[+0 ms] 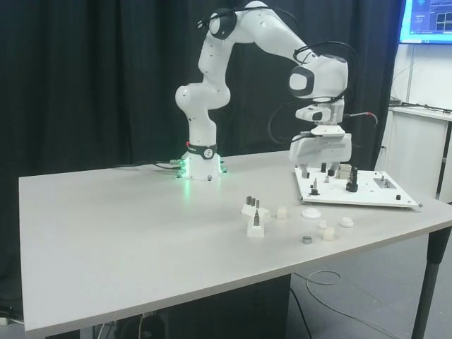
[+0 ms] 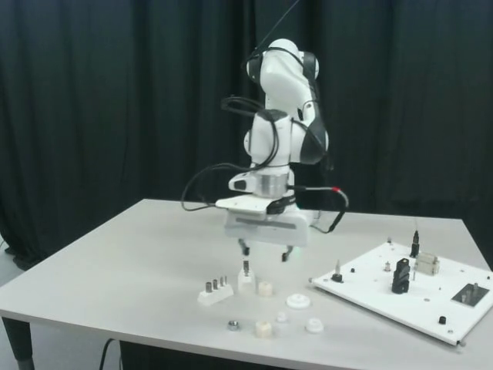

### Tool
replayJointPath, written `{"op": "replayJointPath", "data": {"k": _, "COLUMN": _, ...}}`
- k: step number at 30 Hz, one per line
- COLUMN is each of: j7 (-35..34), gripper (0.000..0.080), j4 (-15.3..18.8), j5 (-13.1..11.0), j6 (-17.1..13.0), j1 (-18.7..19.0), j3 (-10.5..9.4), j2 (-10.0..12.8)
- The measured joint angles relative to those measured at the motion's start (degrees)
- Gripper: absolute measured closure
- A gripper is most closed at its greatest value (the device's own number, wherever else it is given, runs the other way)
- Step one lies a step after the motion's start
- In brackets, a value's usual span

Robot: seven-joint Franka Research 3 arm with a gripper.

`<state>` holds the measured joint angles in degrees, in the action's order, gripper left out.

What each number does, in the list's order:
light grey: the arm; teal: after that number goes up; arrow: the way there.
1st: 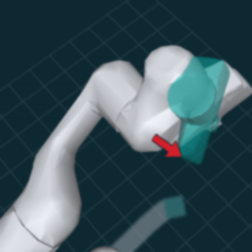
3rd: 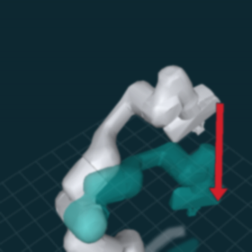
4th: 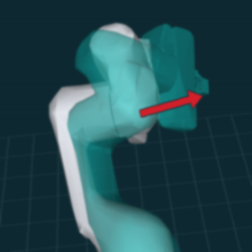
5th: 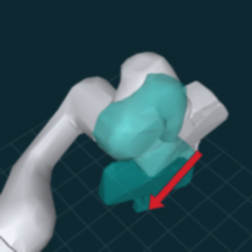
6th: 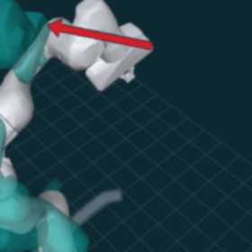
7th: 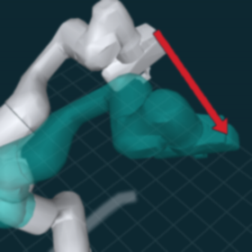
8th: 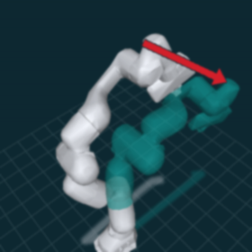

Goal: Pick bolt 4.

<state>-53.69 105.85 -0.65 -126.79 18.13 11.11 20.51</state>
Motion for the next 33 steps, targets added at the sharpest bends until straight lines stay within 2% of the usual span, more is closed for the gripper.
{"op": "replayJointPath", "data": {"k": 10, "j7": 11.6, "gripper": 0.0003, "j4": -4.4, "j5": -0.1, "j6": -1.4, "j1": -3.2, "j3": 0.49, "j2": 5.3}}
{"op": "replayJointPath", "data": {"k": 18, "j7": 20.5, "gripper": 0.0003, "j4": -7.4, "j5": -0.6, "j6": -1.8, "j1": -4.2, "j3": 0.46, "j2": 9.0}}
{"op": "replayJointPath", "data": {"k": 33, "j7": 29.9, "gripper": 0.0003, "j4": -12.2, "j5": -3.0, "j6": -2.2, "j1": -5.3, "j3": 0.44, "j2": 15.2}}
